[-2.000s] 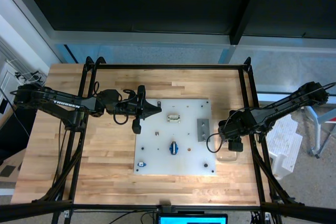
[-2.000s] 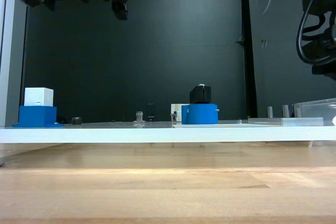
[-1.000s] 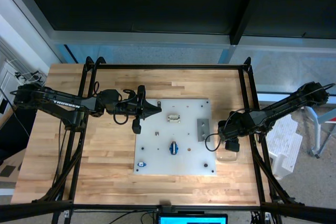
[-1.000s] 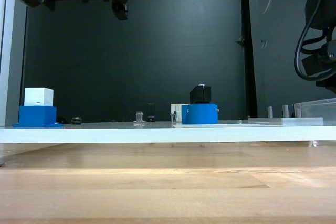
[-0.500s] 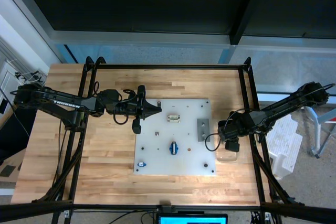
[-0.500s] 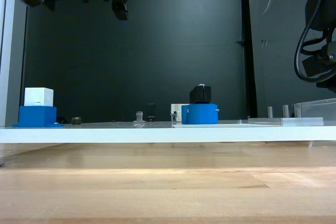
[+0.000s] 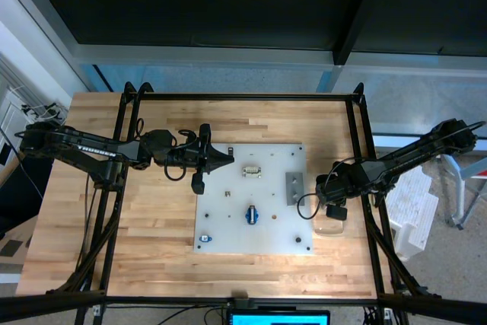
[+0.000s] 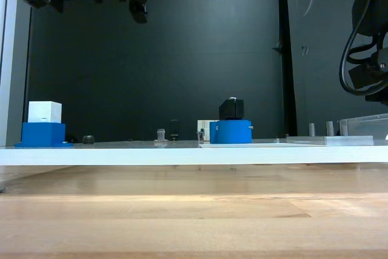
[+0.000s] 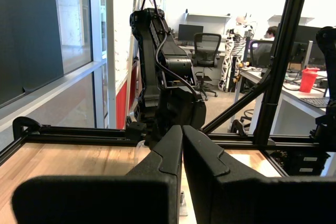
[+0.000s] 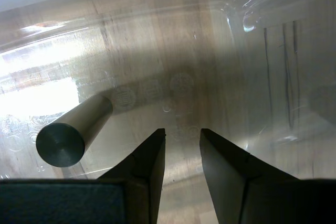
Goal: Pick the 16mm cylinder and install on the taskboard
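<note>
Pale butcher-block wood makes up the bench, ringed by a black tube frame. A dark panel stands behind it, and a lit blue screen sits at the near edge. The left wrist view looks out into an office with chairs, monitors and a red cup.

The white taskboard lies at mid-bench, carrying a grey block and a blue connector.

The left end effector hovers over the board's far left corner, with its fingers pressed together and nothing between them. The right end effector hangs over the clear tray just right of the board; its fingers are narrowly parted and hold nothing.

The 16mm cylinder lies on its side in that tray, apart from the fingertips.

White lettering runs along the left arm, too small to read for certain.
</note>
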Tool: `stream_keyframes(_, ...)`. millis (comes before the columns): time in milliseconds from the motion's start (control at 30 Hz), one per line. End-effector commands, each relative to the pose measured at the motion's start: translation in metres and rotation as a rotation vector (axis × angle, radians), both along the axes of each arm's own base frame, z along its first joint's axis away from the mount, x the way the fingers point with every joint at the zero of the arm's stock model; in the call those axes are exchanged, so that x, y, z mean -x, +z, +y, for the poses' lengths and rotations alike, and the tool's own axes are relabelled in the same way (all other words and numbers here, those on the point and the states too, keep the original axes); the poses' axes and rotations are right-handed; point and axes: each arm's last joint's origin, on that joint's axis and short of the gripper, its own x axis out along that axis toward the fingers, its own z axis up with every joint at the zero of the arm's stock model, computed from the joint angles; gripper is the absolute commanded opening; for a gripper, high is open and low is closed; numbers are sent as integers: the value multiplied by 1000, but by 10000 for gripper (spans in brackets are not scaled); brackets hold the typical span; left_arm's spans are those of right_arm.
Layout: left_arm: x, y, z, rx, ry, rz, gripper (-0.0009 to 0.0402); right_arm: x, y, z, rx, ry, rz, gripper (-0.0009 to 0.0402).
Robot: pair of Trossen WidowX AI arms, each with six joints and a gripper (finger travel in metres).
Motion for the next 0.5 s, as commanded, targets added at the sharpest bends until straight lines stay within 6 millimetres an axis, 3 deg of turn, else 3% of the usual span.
stream_keyframes(33,0,0,0,0,0,0,0,0,0,0,0,0,0,64)
stream_keyframes(500,0,0,0,0,0,0,0,0,0,0,0,0,1,1)
